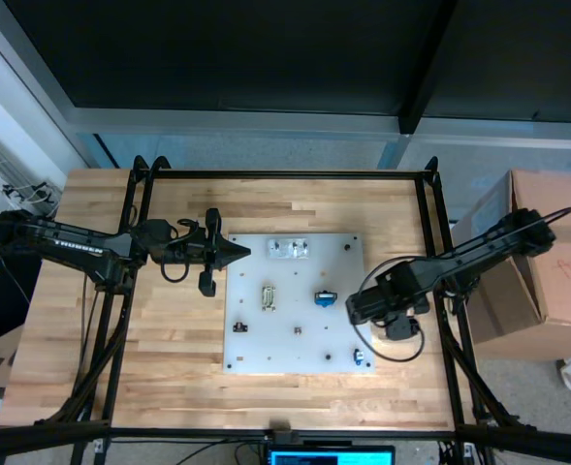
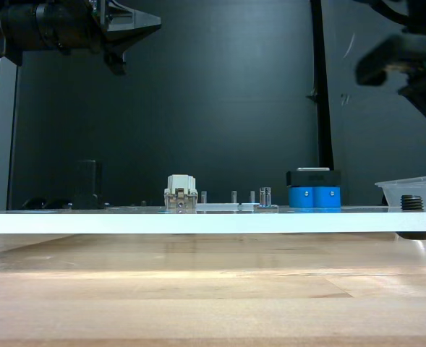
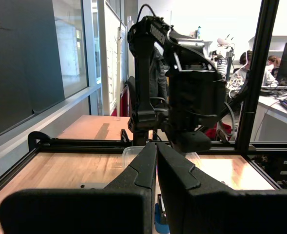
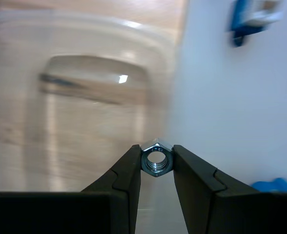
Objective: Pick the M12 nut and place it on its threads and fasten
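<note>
The small silver M12 nut is held upright between the fingers of my right gripper, which is shut on it. It hangs in the air over the edge of a clear tray, beside the white board. In the high view the right gripper is above the board's right edge. The black ribbed stud stands bare, with its ribs showing. My left gripper is shut on nothing and hovers high at the board's left edge.
On the board stand a blue block, a white connector and several small posts. A cardboard box sits off the table's right side. A black frame surrounds the wooden table.
</note>
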Motion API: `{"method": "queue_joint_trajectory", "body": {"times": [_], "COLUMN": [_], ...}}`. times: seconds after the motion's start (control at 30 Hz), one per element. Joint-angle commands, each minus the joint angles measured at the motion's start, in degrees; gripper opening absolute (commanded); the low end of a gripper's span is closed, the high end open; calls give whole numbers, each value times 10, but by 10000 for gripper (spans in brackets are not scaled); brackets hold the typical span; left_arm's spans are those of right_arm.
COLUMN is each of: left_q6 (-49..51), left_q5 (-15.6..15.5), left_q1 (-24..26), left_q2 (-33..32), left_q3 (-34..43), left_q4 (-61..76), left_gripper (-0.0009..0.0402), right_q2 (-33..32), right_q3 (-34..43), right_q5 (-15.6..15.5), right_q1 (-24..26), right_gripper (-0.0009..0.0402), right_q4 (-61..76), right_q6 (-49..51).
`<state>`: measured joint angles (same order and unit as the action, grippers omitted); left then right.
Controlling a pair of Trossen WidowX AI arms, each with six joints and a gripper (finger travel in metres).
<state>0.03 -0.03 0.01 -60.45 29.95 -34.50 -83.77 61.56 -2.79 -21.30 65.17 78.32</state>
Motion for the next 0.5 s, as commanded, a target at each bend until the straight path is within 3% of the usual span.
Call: {"method": "queue_joint_trajectory", "body": {"times": [0.03,0.5], "left_q6": [0,0], "left_q5": [0,0], "left_q1": [0,0], "left_q2": [0,0], "left_q3": [0,0], "left_q4": [0,0], "left_gripper": [0,0], "right_q2": [-49,-246], "right_q3": [52,256], "right_q5": [0,2], "right_q1": [-7,-58], "right_gripper": [59,59], "right_q4": [-1,3], "right_q6": [1,-13]}}
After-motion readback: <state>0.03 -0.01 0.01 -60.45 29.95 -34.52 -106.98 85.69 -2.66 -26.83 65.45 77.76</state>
